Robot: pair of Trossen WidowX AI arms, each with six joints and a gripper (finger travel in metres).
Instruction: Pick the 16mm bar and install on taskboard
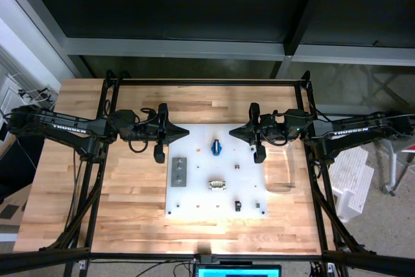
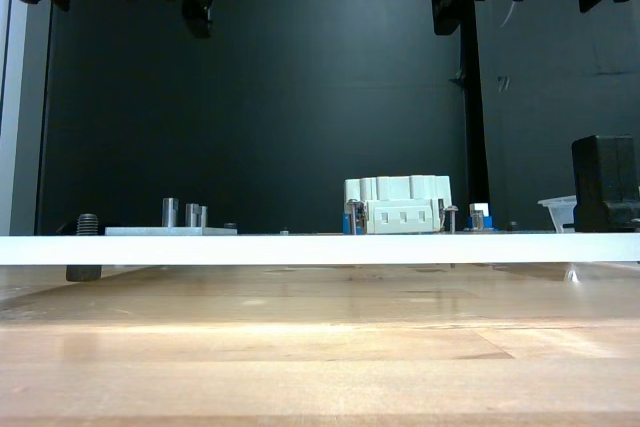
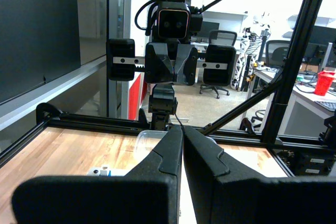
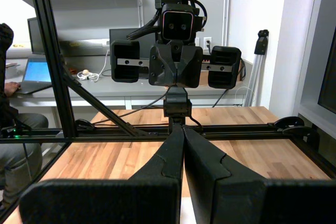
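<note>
One clear tub point(image 1: 283, 172) stands on the table point(image 1: 84, 180) just beside the right edge of the single white taskboard point(image 1: 194, 204); its contents cannot be made out.

Left to right, the high view shows:
- the left gripper point(image 1: 184, 133), raised over the board's far left corner
- one grey plate point(image 1: 178, 173)
- one blue part point(image 1: 215, 146)
- one white connector point(image 1: 217, 185)
- one black block point(image 1: 238, 205)
- the right gripper point(image 1: 232, 132), raised over the far right

Only the low view shows three upright pegs point(image 2: 170, 212) standing on the plate. Only the wrist views show the jaws. Each gripper's fingers point(image 3: 170, 148) are pressed together, and neither holds a part. Each wrist camera faces the opposite arm.

The 16mm bar cannot be identified. Whether it is one of the pegs cannot be told.
</note>
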